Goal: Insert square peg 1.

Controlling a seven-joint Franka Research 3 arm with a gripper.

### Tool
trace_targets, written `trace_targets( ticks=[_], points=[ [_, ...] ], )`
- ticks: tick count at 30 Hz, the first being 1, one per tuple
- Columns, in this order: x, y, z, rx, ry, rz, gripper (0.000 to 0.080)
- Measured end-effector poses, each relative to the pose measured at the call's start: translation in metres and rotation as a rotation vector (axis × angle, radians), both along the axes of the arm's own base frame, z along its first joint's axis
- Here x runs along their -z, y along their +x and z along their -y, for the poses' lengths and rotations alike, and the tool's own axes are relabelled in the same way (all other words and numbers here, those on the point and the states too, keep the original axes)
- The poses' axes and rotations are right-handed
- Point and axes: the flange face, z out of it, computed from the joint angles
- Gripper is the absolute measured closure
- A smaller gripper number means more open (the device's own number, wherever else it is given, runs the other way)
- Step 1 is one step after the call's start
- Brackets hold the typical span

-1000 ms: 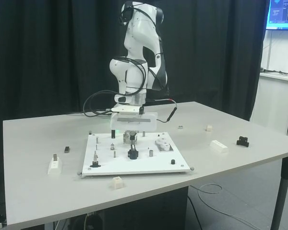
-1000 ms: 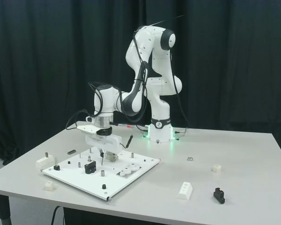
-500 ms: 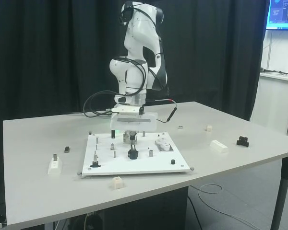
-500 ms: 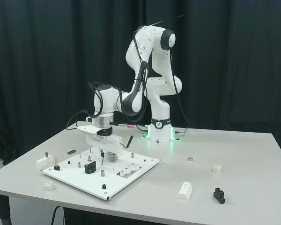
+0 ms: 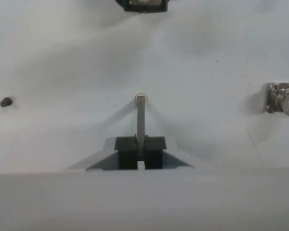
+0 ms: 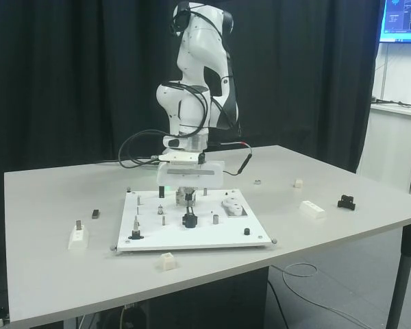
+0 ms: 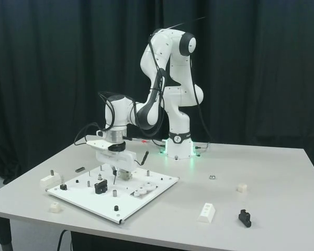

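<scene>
No readable txt, labels, brands or nos. anywhere. Monitor [image 6: 404,20], well above and far off to one side of gripper [image 6: 185,201], shows lines of writing, too small to read.

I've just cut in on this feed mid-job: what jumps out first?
The white arm bends low over the white board near the table's front edge. In the wrist view its gripper is shut on a thin grey peg, whose tip sits at a small hole in the board. Loose small blocks lie on the table around the board, such as a white one and a black one.
</scene>
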Motion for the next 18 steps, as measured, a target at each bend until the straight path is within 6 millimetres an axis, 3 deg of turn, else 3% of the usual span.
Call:
trace_targets(
  ticks=[18],
  points=[
    [-0.0008,0.0017,-0.0002,-0.017,-0.008,0.011,0.0777]
  ],
)
